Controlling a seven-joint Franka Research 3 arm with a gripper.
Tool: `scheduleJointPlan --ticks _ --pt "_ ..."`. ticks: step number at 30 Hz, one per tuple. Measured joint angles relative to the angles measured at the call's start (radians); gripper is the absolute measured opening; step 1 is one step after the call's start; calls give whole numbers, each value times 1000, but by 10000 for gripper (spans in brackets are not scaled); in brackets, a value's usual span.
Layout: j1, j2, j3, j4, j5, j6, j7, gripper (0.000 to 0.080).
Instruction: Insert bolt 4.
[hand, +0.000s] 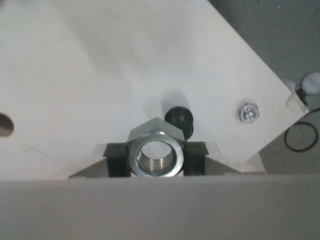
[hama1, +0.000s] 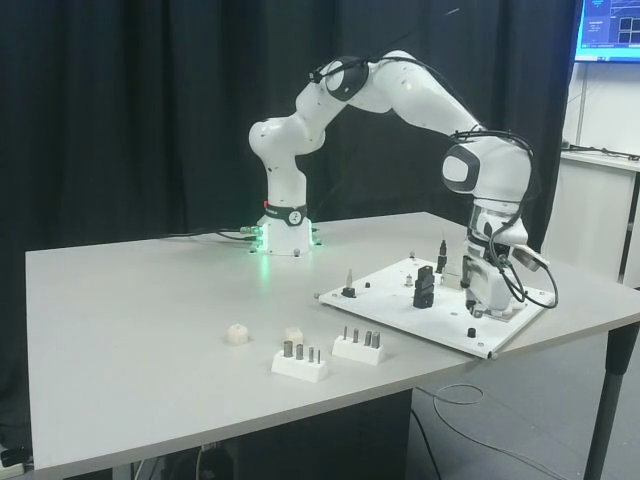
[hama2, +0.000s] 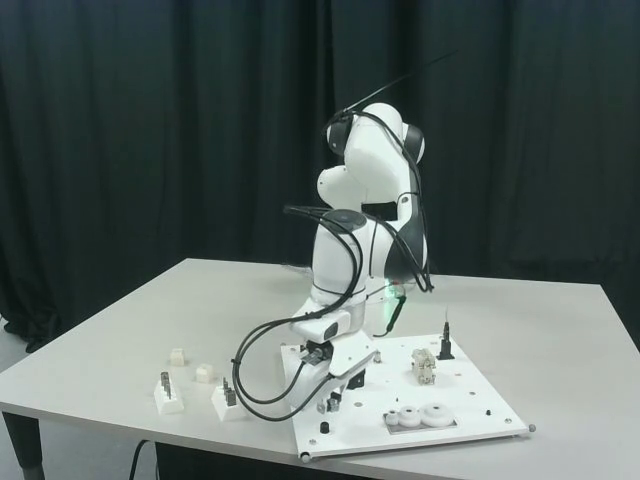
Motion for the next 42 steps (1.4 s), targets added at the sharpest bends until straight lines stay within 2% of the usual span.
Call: scheduleJointPlan --ticks 6,14,34,42 --pt "-8 2 14 -3 0 28 16 226" --pt "-11 4 15 -15 0 55 21 226" --pt "-20 20 16 -19 0 64 21 226" --pt "-30 23 31 -19 0 68 25 226"
